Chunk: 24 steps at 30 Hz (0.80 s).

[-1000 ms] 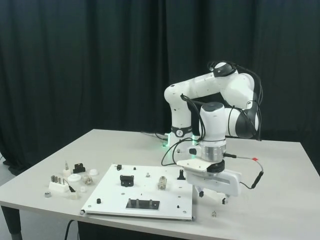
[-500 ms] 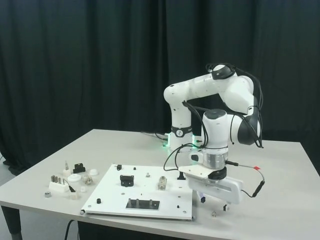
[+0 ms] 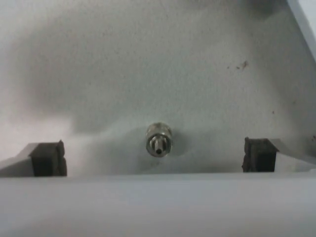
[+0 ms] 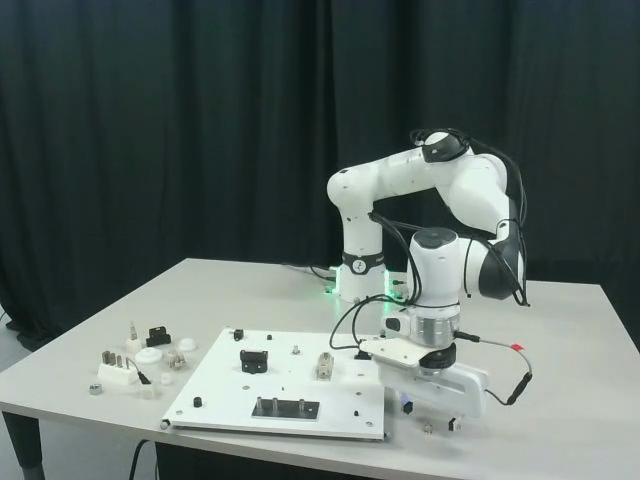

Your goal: Pick BNC.

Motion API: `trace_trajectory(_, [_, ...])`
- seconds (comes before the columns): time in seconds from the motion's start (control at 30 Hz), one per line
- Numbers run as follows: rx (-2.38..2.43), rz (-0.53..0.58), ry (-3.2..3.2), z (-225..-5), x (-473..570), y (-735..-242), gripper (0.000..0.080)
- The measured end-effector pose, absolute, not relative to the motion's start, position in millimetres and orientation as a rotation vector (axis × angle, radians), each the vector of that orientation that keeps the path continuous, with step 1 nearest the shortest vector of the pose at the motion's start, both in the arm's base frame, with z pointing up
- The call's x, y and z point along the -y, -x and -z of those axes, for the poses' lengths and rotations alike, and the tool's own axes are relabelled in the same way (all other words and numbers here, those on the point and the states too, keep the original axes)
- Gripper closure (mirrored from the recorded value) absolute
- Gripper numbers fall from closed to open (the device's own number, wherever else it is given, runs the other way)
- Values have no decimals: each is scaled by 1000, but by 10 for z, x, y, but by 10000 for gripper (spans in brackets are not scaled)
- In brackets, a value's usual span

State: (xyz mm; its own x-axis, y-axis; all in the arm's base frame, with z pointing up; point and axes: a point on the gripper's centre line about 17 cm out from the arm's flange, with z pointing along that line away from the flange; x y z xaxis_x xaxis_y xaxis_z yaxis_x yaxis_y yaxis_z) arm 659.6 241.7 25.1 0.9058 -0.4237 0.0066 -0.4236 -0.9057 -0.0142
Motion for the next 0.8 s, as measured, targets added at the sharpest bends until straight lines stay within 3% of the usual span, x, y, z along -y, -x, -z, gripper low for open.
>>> trace_trajectory(0.8, [-638, 35, 3083, -74, -2322, -6630, 3])
